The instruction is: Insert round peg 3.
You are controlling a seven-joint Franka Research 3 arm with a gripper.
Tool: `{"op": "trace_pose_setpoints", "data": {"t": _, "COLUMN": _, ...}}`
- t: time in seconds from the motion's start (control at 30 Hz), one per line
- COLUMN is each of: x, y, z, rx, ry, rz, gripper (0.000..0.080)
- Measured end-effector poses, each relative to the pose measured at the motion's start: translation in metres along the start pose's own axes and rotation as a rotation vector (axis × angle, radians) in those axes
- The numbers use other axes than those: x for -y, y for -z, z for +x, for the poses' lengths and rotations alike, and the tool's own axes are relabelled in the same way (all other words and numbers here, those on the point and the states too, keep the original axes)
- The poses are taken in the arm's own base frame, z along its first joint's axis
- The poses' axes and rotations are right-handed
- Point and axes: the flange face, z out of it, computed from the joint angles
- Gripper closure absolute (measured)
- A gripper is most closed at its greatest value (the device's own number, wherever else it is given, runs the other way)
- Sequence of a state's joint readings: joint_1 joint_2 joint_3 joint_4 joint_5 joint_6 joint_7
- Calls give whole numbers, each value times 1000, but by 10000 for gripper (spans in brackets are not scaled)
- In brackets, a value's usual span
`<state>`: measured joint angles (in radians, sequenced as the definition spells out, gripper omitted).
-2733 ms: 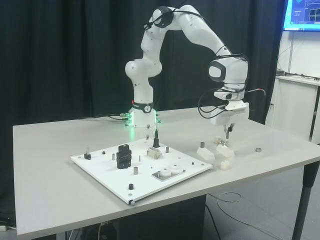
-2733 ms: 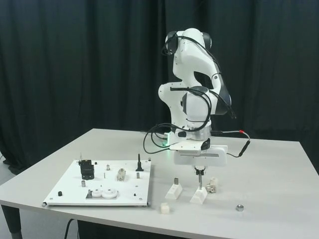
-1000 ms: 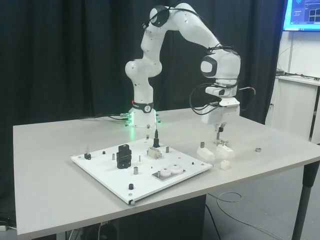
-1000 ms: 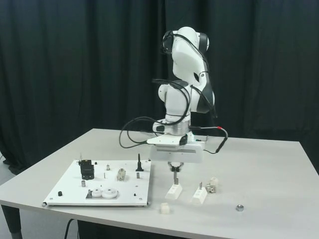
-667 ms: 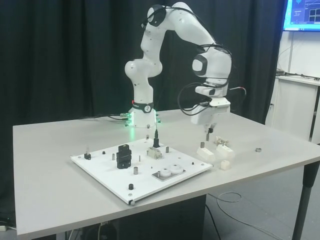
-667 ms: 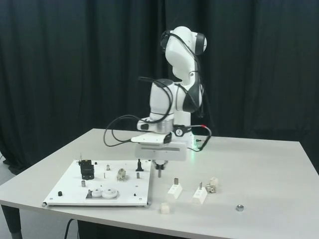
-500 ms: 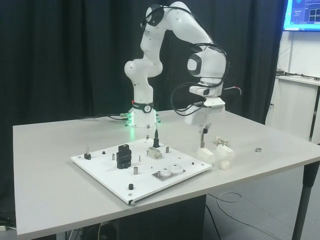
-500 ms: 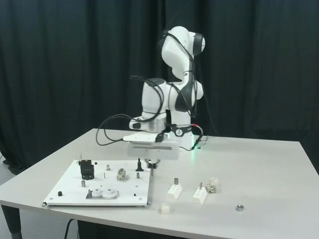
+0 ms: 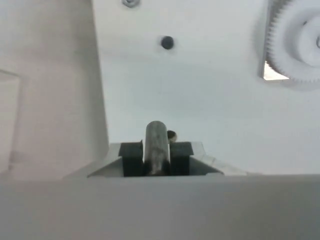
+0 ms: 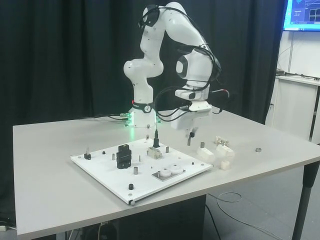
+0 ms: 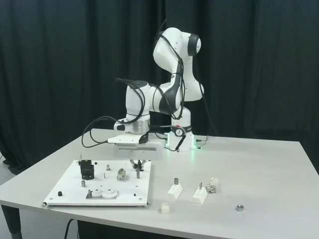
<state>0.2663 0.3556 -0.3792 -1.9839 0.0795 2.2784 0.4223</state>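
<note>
One peg (image 9: 156, 145) is pinched upright in the claw (image 10: 189, 134), above the white board (image 10: 110, 172) on the surface (image 10: 45, 150). It looks stiff, smooth and light; a grip near its upper end seems safest.

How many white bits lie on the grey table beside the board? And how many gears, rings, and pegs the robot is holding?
White bits beside the board: 4
White gears on the board: 2
Ring on the table: 1
Peg held in the jaws: 1
Total: 8
</note>
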Motion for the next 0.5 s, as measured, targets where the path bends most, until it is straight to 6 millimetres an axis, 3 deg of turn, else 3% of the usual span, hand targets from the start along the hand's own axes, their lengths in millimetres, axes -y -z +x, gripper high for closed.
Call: {"op": "trace_pose_setpoints", "data": {"t": 0.5, "x": -11, "y": -25, "z": 7, "rx": 19, "ry": 19, "rz": -14, "gripper": 695}}
